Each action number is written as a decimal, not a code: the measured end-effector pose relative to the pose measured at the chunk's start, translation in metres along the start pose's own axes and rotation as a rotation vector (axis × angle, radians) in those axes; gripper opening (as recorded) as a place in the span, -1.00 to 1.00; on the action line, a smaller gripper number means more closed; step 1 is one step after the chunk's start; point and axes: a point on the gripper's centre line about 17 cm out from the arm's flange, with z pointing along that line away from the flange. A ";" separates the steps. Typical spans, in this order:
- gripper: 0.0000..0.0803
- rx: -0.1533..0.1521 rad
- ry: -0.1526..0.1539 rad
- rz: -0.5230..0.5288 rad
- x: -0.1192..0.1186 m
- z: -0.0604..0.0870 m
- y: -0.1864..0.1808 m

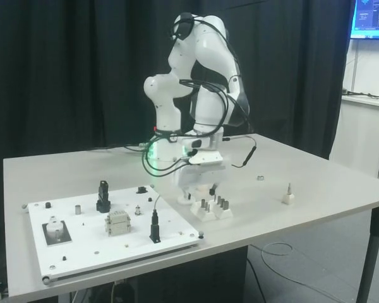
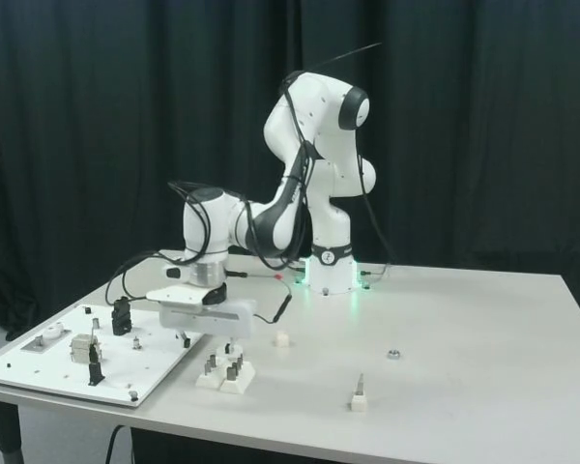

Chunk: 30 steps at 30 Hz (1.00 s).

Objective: Pick round peg 3.

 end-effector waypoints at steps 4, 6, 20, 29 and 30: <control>0.99 -0.010 0.009 -0.001 -0.002 0.007 -0.004; 0.99 -0.013 0.013 0.000 -0.003 0.010 -0.005; 0.99 -0.027 0.041 0.008 -0.004 0.019 0.000; 0.52 -0.027 0.055 0.010 0.000 0.020 0.001; 0.52 -0.026 0.056 0.010 0.000 0.021 0.001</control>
